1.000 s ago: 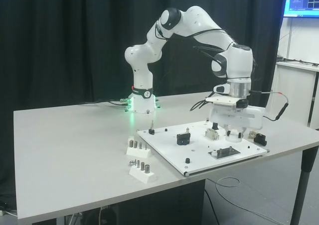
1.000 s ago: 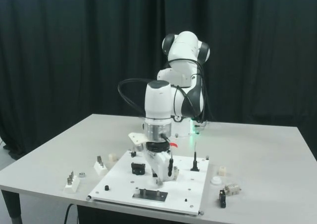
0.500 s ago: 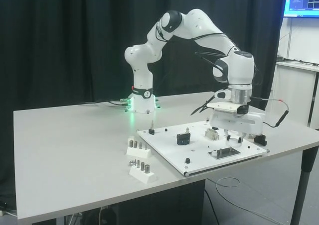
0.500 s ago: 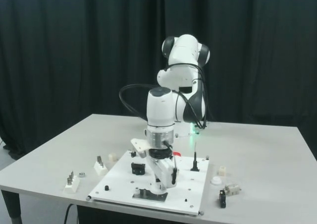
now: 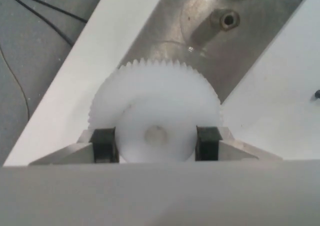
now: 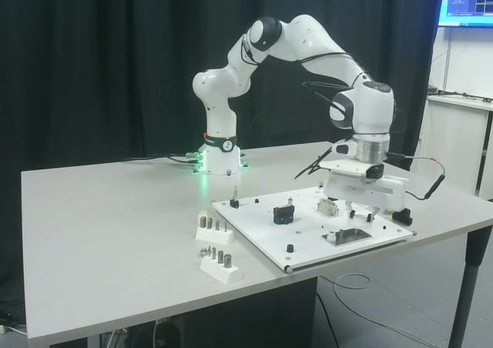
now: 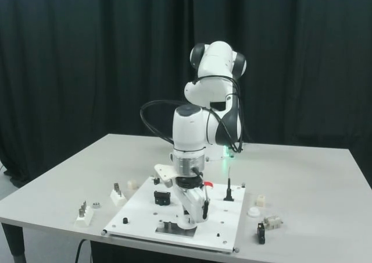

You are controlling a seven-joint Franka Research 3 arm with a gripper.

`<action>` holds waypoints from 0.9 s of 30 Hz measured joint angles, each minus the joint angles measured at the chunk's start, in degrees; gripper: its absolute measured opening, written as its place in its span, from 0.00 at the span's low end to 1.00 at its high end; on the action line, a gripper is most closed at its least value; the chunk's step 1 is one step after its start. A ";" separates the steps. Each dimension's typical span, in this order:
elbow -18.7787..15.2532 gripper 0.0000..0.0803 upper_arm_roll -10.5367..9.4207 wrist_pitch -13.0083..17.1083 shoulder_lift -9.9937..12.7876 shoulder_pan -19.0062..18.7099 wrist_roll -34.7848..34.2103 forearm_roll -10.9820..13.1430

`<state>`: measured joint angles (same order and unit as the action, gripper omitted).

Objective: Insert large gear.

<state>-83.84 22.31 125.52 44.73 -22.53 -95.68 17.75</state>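
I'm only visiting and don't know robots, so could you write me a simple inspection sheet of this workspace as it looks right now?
Surface: grey table carrying a white board.
Job's things: large gear, white and toothed, held over the grey metal plate on the board.
Clutter: two small white blocks with pegs beside the board; small loose parts on the table by the board's other side.
Grippers: gripper shut on the large gear, black pads on either side.
Cables: black cable looping off the arm; wires on the floor.
Surroundings: black curtains; screen in one corner.
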 joint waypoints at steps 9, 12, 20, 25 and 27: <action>0.12 0.41 -0.24 0.00 0.46 0.40 0.00 0.00; 0.15 0.41 -0.25 0.00 0.46 0.40 0.03 0.00; 0.17 0.41 -0.33 -0.05 0.47 0.47 0.26 0.04; 0.20 0.41 -0.40 -0.11 0.47 0.57 0.50 0.11; 0.21 0.41 -0.41 -0.15 0.47 0.59 0.83 0.11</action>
<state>-83.63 21.91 125.37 45.20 -21.94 -94.85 17.86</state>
